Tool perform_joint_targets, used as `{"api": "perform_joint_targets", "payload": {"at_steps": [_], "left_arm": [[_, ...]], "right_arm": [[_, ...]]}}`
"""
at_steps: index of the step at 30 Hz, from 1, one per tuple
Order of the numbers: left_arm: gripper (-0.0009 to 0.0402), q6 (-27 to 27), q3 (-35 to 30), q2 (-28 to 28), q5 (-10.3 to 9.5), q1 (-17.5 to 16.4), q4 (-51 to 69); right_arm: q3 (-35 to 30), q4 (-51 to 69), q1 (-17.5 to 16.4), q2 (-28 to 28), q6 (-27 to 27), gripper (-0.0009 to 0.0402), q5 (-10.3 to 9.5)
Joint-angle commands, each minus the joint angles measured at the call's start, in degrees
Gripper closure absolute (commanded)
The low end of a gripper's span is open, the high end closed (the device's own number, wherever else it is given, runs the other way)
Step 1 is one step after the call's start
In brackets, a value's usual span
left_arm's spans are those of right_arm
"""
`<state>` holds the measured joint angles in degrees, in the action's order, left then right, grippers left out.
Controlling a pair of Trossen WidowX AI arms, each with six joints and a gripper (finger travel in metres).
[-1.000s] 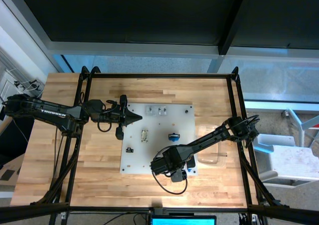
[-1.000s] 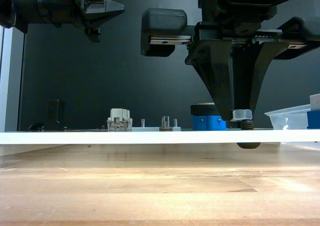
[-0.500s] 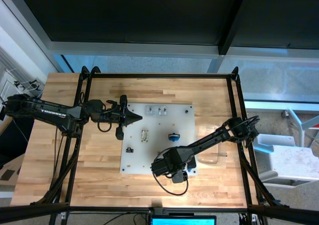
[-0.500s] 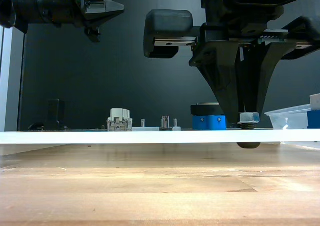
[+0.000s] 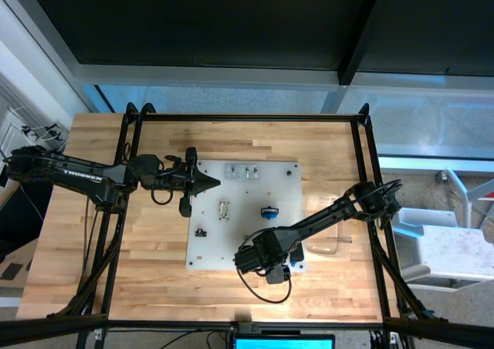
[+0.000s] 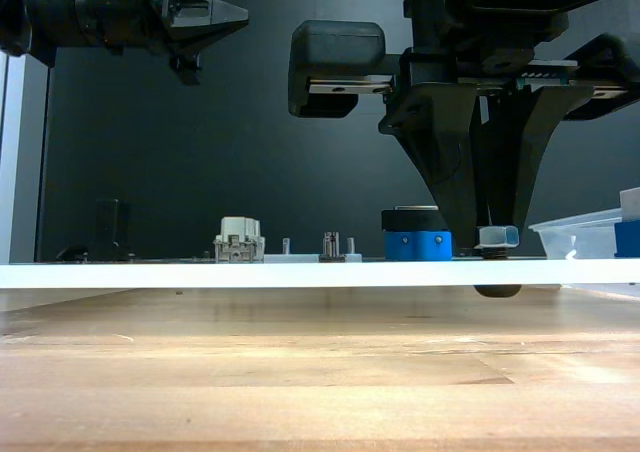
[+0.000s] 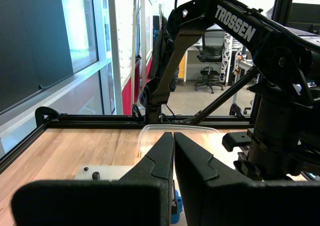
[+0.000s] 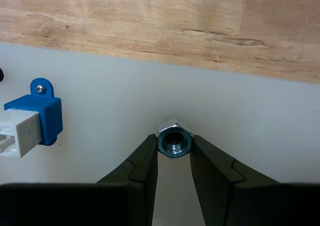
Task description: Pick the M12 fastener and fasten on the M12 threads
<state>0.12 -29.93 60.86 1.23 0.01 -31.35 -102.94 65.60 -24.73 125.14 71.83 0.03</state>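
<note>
**Status change.** One second ago the M12 fastener [image 6: 497, 236] hung above and slightly left of the M12 threads [image 6: 494, 254], with the ribs of the stud plainly exposed. It has since come down and across. In the low view it now sits on top of the stud, with only a thin band of ribs showing beneath it. Nothing visible has changed over the last half second.

**Right gripper.** The right gripper [image 6: 488, 220] stands directly above the stud, pointing down, its fingers [image 8: 145, 162] closed narrowly on the flats of the nut. The right wrist view shows the nut's bore facing the camera, over the white board [image 8: 100, 86].

**Left gripper.** The left gripper [image 5: 205, 181] is parked high and well apart from the stud, to its far left. Its fingers are closed together and hold nothing.

**Task meaning.** Judged from these views, pick-up and placement are done and fastening is the step in hand. In the high view the gripper hides the stud, so thread engagement cannot be confirmed.

**Caution.** A nut seated askew risks cross-threading. Rotation should begin with light downward pressure.
</note>
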Motion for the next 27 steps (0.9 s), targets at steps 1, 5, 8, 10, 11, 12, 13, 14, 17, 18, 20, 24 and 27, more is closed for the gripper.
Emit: {"api": "perform_joint_targets", "payload": {"at_steps": [1, 5, 8, 10, 11, 12, 13, 14, 17, 18, 20, 24, 27], "left_arm": [[0.0393, -0.02, -0.02, 0.00, 0.02, 0.00, 0.00], [0.0393, -0.02, -0.02, 0.00, 0.02, -0.02, 0.00], [0.0393, -0.02, -0.02, 0.00, 0.02, -0.02, 0.00], [0.0393, -0.02, -0.02, 0.00, 0.02, 0.00, 0.00], [0.0393, -0.02, -0.02, 0.00, 0.02, 0.00, 0.00], [0.0393, -0.02, -0.02, 0.00, 0.02, -0.02, 0.00], [0.0393, -0.02, -0.02, 0.00, 0.02, 0.00, 0.00], [0.0393, -0.02, -0.02, 0.00, 0.02, 0.00, 0.00], [0.0393, -0.02, -0.02, 0.00, 0.02, 0.00, 0.00], [0.0393, -0.02, -0.02, 0.00, 0.02, 0.00, 0.00], [0.0393, -0.02, -0.02, 0.00, 0.02, 0.00, 0.00], [0.0393, -0.02, -0.02, 0.00, 0.02, 0.00, 0.00], [0.0393, -0.02, -0.02, 0.00, 0.02, -0.02, 0.00]], "right_arm": [[0.04, 0.07, -0.04, 0.00, -2.38, 0.0373, -0.07], [0.04, -0.02, -0.07, 0.00, -4.09, 0.0373, -0.07], [0.07, -0.02, -0.07, 0.00, -6.14, 0.0373, -0.07], [0.07, -0.04, -0.04, 0.00, -9.09, 0.0373, -0.09], [0.07, -0.11, -0.04, 0.00, -10.82, 0.0373, -0.07], [0.07, -0.11, -0.02, 0.00, -12.63, 0.0373, -0.09], [0.07, -0.13, -0.02, 0.00, -14.29, 0.0373, -0.09], [0.07, -0.11, -0.02, 0.00, -15.96, 0.0373, -0.07], [0.07, -0.11, -0.02, 0.00, -20.33, 0.0373, -0.09], [0.07, -0.09, -0.02, 0.00, -21.38, 0.0373, -0.09], [0.07, -0.11, -0.02, 0.00, -24.48, 0.0373, -0.09], [0.07, -0.11, 0.00, 0.00, -32.70, 0.0373, -0.09], [0.07, -0.09, 0.00, 0.00, -39.43, 0.0373, -0.09]]}}
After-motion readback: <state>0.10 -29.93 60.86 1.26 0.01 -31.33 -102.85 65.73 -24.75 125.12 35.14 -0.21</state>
